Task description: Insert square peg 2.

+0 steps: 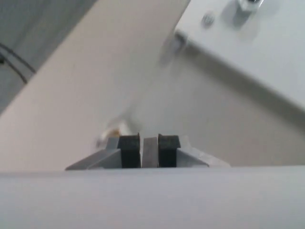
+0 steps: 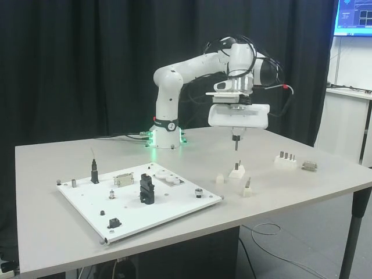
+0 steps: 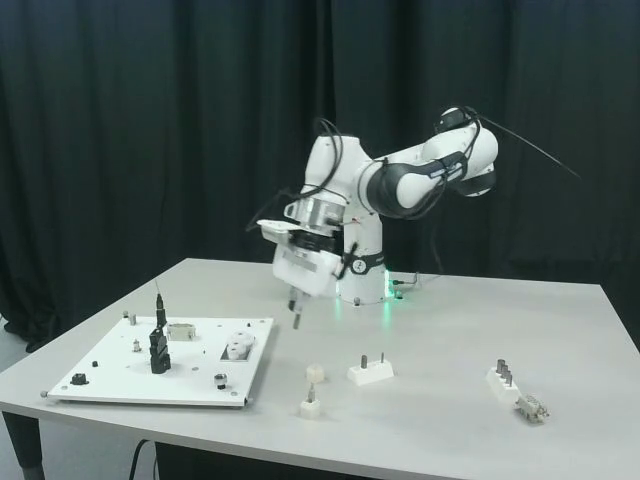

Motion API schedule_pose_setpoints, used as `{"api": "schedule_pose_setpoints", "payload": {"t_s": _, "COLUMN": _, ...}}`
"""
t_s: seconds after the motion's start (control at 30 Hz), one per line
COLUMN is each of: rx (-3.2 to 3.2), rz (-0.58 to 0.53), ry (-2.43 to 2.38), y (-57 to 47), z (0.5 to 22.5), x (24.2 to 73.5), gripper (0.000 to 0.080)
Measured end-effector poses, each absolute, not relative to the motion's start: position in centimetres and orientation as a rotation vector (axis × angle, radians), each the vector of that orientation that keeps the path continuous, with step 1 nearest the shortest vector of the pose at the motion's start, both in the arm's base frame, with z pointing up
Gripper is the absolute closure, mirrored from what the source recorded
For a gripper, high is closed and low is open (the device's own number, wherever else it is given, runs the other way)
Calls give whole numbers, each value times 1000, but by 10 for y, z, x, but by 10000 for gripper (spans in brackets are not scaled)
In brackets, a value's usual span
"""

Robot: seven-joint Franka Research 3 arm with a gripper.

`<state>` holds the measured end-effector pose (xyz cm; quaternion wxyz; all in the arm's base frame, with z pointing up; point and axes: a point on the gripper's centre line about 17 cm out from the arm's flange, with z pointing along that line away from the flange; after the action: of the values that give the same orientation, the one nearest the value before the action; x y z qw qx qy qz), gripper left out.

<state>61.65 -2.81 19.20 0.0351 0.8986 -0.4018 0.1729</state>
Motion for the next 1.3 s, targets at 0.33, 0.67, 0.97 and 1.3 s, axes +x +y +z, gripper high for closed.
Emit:
{"api": "schedule_pose_setpoints", "payload": {"t_s": 0.33, "rx": 2687, "rz": 567, "ry": -1252, "y": -105, "z": 222, "x": 633, "gripper": 727}}
{"api": "schedule_pose_setpoints", "payload": {"t_s": 0.67, "rx": 2626, "rz": 583, "ry": -1296, "y": -185, "z": 248, "x": 638, "gripper": 727}}
{"api": "schedule_pose_setpoints", "payload": {"t_s": 0.97, "rx": 2586, "rz": 548, "ry": -1361, "y": -250, "z": 259, "x": 635, "gripper": 727}}
{"api": "schedule_pose_setpoints", "payload": {"t_s": 1.3, "rx": 2565, "rz": 467, "ry": -1443, "y": -306, "z": 255, "x": 622, "gripper": 727}}
